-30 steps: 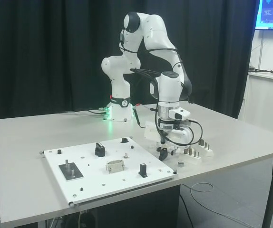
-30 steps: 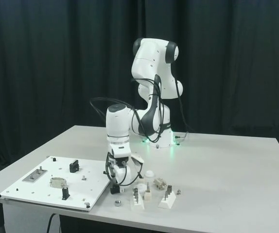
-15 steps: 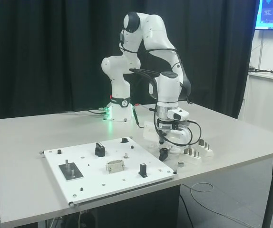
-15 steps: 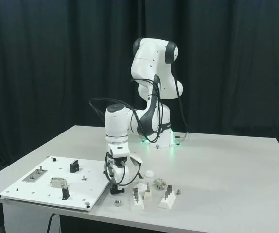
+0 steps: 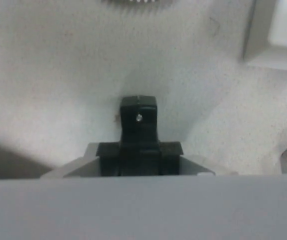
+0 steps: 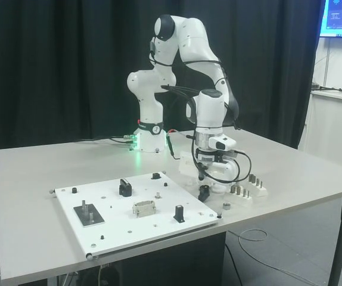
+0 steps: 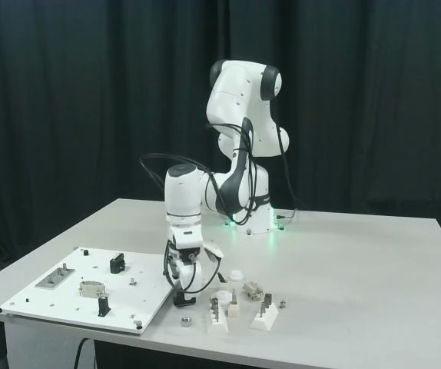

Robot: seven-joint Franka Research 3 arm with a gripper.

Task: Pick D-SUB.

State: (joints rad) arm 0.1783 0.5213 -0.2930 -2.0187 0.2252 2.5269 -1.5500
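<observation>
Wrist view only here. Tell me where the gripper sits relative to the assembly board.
Observer: The gripper, shut on the black connector, hangs over bare grey table, just off the edge of the white board.
Operator: Report what stands on its other side.
Observer: White holders with upright pins stand on the table there, apart from the gripper.
Operator: Name whatever lies nearest the table's front edge by it.
Observer: A small round part lies alone on the table, between the gripper and that edge.
</observation>
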